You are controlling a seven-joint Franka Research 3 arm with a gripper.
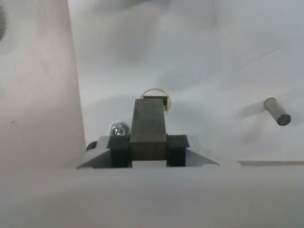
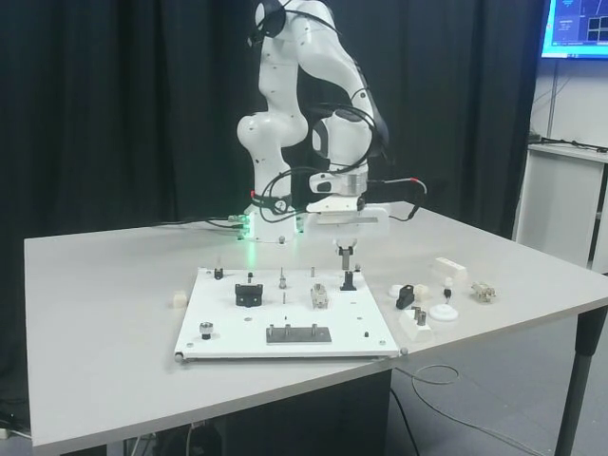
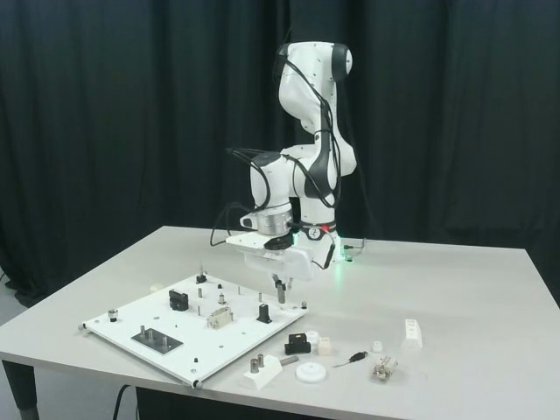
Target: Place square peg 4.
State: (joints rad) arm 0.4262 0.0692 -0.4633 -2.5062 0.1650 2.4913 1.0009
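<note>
My gripper [image 1: 148,153] is shut on the square peg [image 1: 148,124], a dark grey bar held upright between the two black fingers [image 1: 118,148]. The peg's tip hangs just above a small square socket inside a round ring [image 1: 155,93] on the white board [image 1: 213,57]. In the first room view the gripper [image 2: 344,249] holds the peg [image 2: 344,256] a little above the board's far right part [image 2: 285,318], behind a black holder [image 2: 350,280]. The second room view shows the gripper [image 3: 280,283] and peg [image 3: 282,292] near the board's far corner [image 3: 302,306].
A short round pin [image 1: 277,112] stands on the board beside the socket. The board carries a black block [image 2: 249,294], a grey plate with pins [image 2: 296,332] and small posts. Loose parts lie on the table beside it: a white gear [image 2: 440,313], a black piece [image 2: 407,294], a white block [image 2: 451,269].
</note>
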